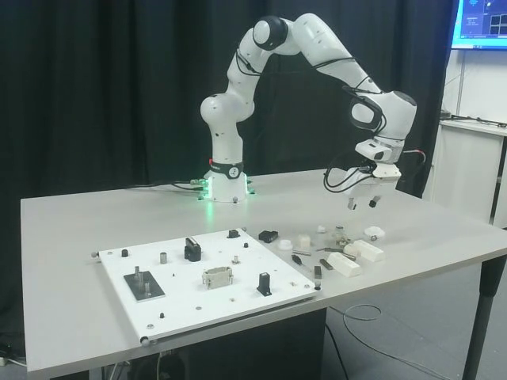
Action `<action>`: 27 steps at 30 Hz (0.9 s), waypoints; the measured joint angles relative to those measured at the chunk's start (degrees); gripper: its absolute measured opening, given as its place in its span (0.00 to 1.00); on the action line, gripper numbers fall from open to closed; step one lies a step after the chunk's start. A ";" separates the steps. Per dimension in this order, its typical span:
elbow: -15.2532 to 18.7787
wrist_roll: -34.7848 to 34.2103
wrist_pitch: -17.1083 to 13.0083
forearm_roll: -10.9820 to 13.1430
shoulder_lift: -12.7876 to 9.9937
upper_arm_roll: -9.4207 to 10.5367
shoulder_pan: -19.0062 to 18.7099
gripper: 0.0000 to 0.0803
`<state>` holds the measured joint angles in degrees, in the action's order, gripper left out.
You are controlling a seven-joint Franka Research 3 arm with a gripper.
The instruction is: Remove round peg 4.
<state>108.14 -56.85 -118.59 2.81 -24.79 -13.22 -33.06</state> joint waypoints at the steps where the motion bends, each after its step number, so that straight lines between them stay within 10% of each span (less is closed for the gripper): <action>1: 0.00 -0.05 -0.01 -0.01 0.00 0.01 0.00 0.99; 27: 0.00 -2.08 -0.86 -0.30 0.03 0.02 -0.04 1.00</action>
<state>108.14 -58.93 -119.45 2.51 -24.75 -13.20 -33.11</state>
